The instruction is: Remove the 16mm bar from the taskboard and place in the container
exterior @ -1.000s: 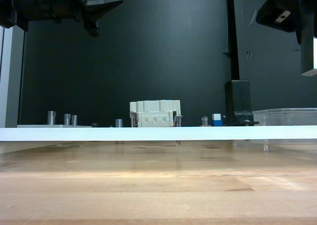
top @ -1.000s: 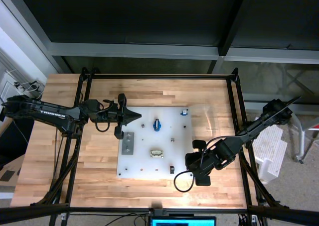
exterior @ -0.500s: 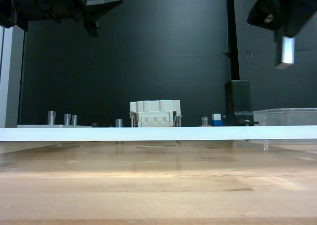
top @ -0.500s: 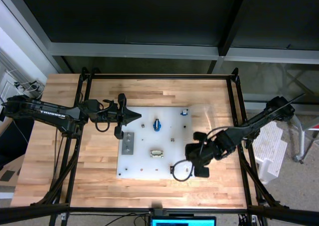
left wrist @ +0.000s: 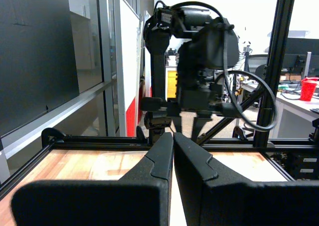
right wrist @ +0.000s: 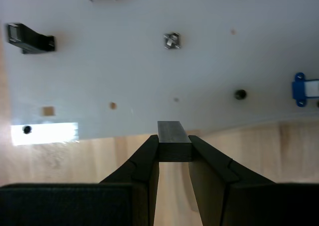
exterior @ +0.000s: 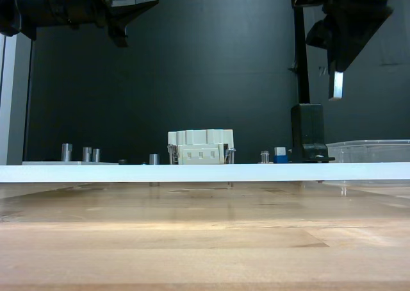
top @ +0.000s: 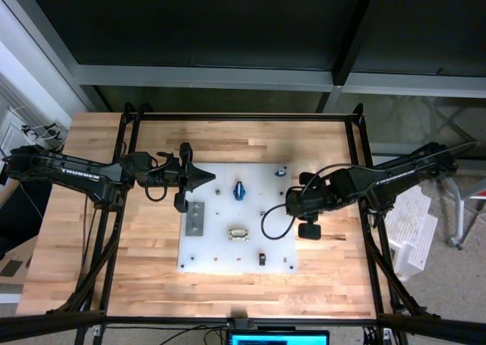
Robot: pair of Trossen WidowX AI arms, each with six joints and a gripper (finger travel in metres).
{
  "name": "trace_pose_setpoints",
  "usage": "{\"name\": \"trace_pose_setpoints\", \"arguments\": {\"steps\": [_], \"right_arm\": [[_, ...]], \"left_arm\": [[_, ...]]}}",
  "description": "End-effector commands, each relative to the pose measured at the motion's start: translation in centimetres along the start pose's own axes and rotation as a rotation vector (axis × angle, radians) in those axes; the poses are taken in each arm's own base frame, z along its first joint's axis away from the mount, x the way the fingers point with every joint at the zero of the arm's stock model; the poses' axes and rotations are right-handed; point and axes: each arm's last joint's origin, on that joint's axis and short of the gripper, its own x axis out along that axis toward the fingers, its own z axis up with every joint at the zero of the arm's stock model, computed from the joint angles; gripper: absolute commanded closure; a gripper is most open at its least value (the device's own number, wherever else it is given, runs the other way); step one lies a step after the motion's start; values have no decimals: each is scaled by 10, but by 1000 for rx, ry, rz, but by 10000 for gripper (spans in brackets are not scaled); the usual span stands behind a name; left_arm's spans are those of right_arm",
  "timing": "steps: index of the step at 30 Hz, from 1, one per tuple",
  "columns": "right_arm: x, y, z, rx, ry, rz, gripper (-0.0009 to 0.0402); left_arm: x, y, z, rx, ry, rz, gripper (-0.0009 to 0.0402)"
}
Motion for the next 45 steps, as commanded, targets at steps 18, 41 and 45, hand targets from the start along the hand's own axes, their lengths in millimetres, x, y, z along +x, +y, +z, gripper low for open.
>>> {"name": "trace_pose_setpoints", "arguments": {"steps": [18, 41, 45], "right_arm": [[35, -77, -42, 149, 147, -119, 387], [77, -87, -69, 221, 154, -102, 281], [77, -87, -69, 222, 146, -101, 246]], "left_arm": [[0, 0, 0, 0, 0, 0, 393], [0, 0, 0, 0, 0, 0, 393], [0, 0, 0, 0, 0, 0, 393]]}}
